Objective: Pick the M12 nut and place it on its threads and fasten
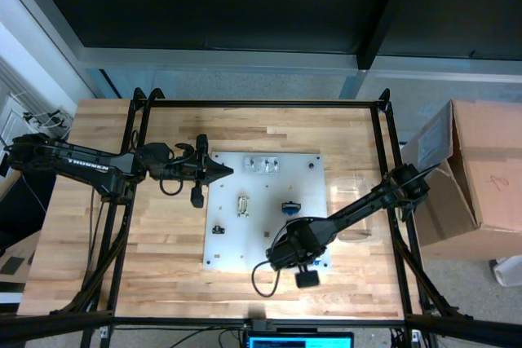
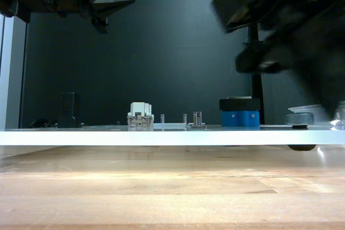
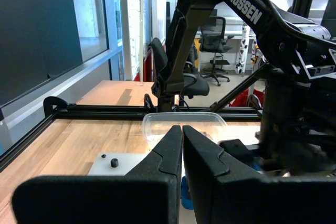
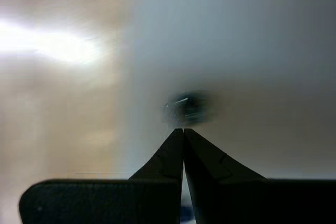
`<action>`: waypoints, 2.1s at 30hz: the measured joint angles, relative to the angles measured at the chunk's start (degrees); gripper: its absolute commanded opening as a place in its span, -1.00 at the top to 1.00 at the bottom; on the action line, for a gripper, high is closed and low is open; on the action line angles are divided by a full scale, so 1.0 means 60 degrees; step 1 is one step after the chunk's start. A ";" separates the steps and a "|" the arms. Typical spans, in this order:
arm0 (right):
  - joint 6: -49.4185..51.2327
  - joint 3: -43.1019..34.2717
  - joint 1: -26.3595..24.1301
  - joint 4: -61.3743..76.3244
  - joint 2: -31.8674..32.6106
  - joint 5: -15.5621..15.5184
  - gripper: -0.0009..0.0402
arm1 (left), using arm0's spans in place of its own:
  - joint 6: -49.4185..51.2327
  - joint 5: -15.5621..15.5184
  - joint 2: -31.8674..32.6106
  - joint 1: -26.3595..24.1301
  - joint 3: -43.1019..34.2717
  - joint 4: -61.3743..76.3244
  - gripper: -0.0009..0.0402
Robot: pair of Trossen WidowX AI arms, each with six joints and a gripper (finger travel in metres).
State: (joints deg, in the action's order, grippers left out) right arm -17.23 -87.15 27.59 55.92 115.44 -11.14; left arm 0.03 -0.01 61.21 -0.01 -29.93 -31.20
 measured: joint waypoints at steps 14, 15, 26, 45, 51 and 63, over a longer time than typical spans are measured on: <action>-0.0302 -0.0011 0.0018 0.0240 -0.0160 0.2124 0.96 | 0.0000 -0.0004 0.0000 0.0000 -0.0004 0.0000 0.96; -0.0324 -0.0007 -0.0007 0.0255 -0.0182 0.2320 0.96 | 0.0000 0.0000 0.0000 0.0000 0.0000 0.0000 0.96; -0.0546 -0.0007 -0.0040 0.0189 -0.0211 0.2889 0.96 | 0.0004 0.0000 0.0000 0.0000 -0.0004 0.0000 0.96; -0.0226 0.0073 -0.0036 0.0178 -0.0262 0.1424 0.96 | 0.0000 -0.0004 0.0000 0.0000 -0.0004 0.0000 0.96; -0.0579 0.0076 -0.0055 0.0197 -0.0259 0.3173 0.96 | 0.0004 0.0000 0.0000 0.0000 -0.0004 0.0000 0.96; -0.0441 0.0080 -0.0051 -0.0113 -0.0106 0.1661 0.96 | 0.0004 -0.0004 0.0000 0.0000 -0.0004 0.0000 0.96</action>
State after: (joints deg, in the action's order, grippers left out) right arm -19.88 -86.67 27.29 55.24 114.80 -1.17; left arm 0.05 -0.03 61.21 -0.01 -29.95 -31.20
